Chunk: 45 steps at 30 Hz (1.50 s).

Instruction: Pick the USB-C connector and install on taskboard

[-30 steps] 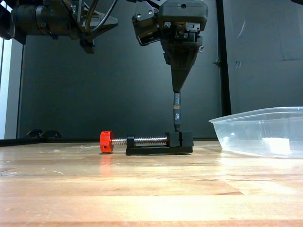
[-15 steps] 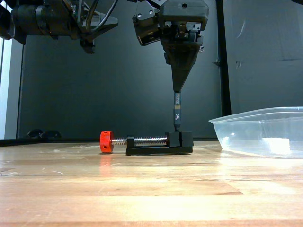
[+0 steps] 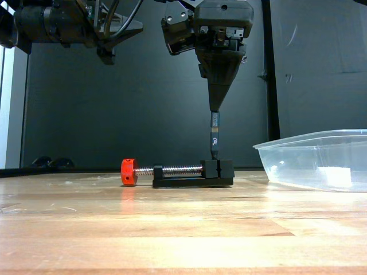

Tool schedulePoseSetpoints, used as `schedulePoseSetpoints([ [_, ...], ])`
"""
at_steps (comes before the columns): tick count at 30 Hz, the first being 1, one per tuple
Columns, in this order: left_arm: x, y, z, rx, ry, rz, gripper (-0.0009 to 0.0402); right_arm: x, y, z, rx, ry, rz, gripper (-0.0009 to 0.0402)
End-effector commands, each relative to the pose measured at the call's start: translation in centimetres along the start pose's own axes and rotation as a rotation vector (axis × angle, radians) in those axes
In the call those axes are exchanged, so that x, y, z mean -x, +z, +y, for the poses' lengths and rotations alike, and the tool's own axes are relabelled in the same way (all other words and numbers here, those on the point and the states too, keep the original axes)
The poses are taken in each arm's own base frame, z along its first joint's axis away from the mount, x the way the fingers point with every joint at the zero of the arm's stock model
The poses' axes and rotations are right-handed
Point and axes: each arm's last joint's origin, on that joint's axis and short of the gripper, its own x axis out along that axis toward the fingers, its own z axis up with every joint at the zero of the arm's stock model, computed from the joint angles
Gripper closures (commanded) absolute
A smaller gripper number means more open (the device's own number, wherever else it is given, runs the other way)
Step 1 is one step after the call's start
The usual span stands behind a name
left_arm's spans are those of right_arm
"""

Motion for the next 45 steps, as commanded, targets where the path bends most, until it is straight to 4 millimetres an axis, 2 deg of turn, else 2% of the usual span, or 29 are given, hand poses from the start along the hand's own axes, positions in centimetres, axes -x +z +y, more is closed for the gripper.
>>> schedulePoseSetpoints([
  [1,0.00,0.00,0.00,0.000,0.000,0.000,0.0393,-0.25,0.04,0.04,0.000,0.001,-0.001,0.0393],
  [45,0.00,0.00,0.00,0.000,0.000,0.000,0.0393,-0.60,-0.11,-0.05,0.024,-0.003,0.009,0.0393],
])
